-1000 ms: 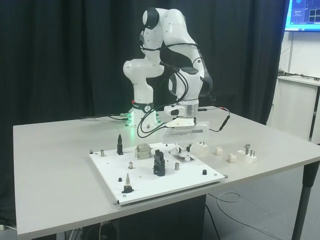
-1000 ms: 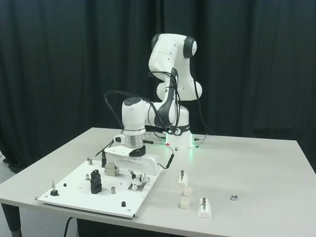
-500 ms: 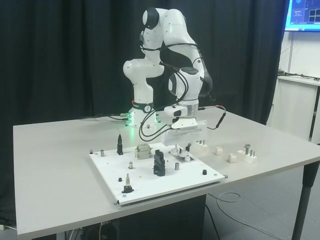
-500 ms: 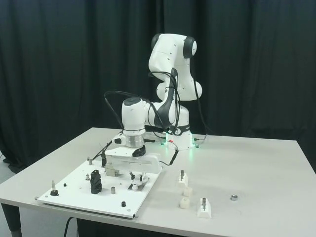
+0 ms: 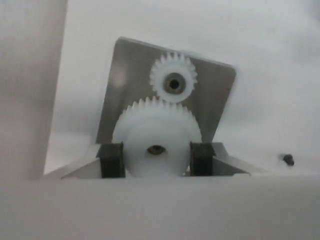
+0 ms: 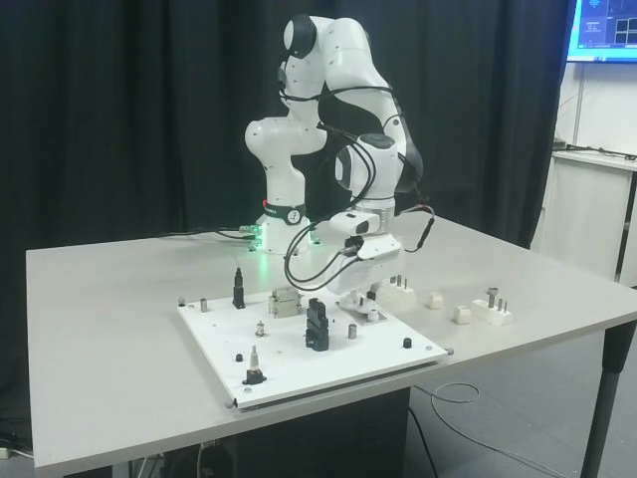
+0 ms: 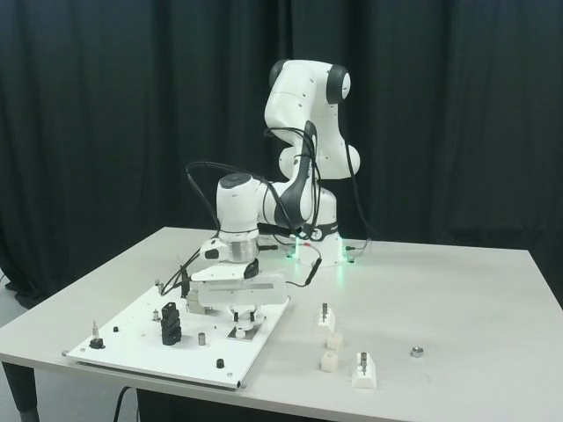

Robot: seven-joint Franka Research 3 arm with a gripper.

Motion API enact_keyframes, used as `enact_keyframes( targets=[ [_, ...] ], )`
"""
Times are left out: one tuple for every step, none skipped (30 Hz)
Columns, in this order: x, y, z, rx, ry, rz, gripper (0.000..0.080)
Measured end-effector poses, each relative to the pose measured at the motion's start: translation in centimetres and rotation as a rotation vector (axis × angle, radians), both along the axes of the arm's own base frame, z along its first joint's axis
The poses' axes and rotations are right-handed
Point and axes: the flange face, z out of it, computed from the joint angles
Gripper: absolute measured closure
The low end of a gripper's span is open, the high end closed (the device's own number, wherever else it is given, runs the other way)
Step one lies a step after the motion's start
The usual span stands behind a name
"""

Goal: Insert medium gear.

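Observation:
In the wrist view the white medium gear [image 5: 157, 135] sits on the grey metal plate [image 5: 125, 70], its teeth meeting those of a smaller white gear [image 5: 173, 77] beside it. My gripper [image 5: 157, 160] is shut on the medium gear, with a black fingertip [image 5: 111, 160] pressed against each side of its hub. From the room views the gripper [image 6: 363, 296] reaches straight down to the gear plate [image 7: 239, 331] at the edge of the white board [image 6: 299, 363].
On the board stand a black clamp [image 6: 317, 326], a grey connector block [image 6: 284, 302] and several short pegs. White holder blocks [image 6: 495, 309] [image 7: 364, 371] lie on the table beside the board, with a small ring [image 7: 417, 352] further out.
My hand has turned about its vertical axis while staying over the gear plate. The cable at the wrist swung round with it.

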Motion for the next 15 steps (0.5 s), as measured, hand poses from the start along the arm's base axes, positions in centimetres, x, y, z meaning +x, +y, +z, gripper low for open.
enact_keyframes(
  targets=[
    [0.00,0.00,0.00,0.000,0.000,0.017,0.0522],
    [0.00,-0.01,0.00,0.001,0.000,0.033,0.0522],
    [0.00,-0.01,0.00,0.001,0.000,0.050,0.0522],
    [0.00,-0.01,0.00,0.001,0.000,0.066,0.0522],
    [0.01,-0.01,0.01,0.002,0.000,0.082,0.0522],
    [0.01,-0.01,0.01,0.002,0.000,0.099,0.0522],
    [0.01,-0.01,0.01,0.002,0.000,0.115,0.0522],
    [0.01,-0.01,0.01,0.002,0.000,0.133,0.0522],
    [0.01,-0.02,0.01,0.003,0.000,0.150,0.0522],
    [0.01,-0.02,0.01,0.003,0.000,0.165,0.0522],
    [0.01,-0.02,0.01,0.003,0.000,0.176,0.0522],
    [0.01,-0.02,-0.02,0.004,0.000,0.193,0.0522],
    [0.02,-0.02,-0.09,0.003,0.000,0.212,0.0522],
    [0.02,-0.03,-0.14,0.003,0.000,0.228,0.0522],
    [0.03,-0.03,-0.19,0.003,0.000,0.244,0.0522]
  ],
)
